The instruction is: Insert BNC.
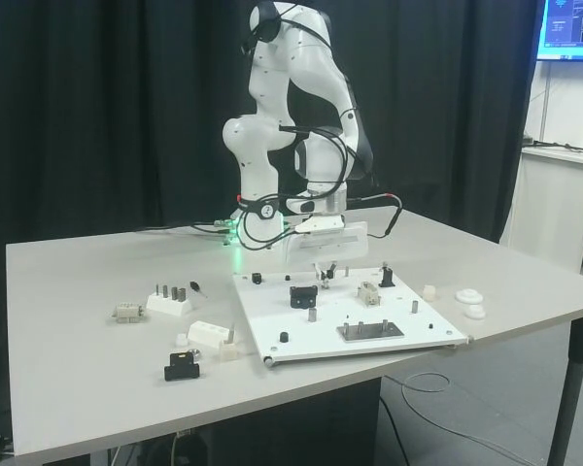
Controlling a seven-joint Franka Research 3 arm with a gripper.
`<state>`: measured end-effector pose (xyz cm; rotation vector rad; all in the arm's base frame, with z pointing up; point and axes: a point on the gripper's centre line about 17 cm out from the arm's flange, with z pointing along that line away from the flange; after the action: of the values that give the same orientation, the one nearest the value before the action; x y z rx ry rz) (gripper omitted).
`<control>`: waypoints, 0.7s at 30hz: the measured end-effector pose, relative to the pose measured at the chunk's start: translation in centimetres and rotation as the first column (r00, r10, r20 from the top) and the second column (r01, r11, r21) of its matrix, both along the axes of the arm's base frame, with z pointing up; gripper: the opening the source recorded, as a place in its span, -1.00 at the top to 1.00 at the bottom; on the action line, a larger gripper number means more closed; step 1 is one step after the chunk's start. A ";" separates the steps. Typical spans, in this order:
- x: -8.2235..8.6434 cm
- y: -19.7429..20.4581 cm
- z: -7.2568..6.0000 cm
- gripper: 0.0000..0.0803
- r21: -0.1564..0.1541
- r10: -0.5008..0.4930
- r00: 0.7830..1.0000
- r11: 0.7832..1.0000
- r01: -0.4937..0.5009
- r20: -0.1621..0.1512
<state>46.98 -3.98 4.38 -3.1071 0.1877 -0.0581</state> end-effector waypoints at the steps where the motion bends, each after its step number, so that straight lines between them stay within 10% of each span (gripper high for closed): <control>1: 0.0 0.0 0.0 0.70 0.000 0.002 1.000 1.000 -0.002 0.000; 21: -0.1 0.0 -0.1 0.70 -0.005 0.170 0.985 0.985 -0.170 -0.003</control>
<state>46.84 -4.03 4.29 -3.1146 -0.0788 -0.0508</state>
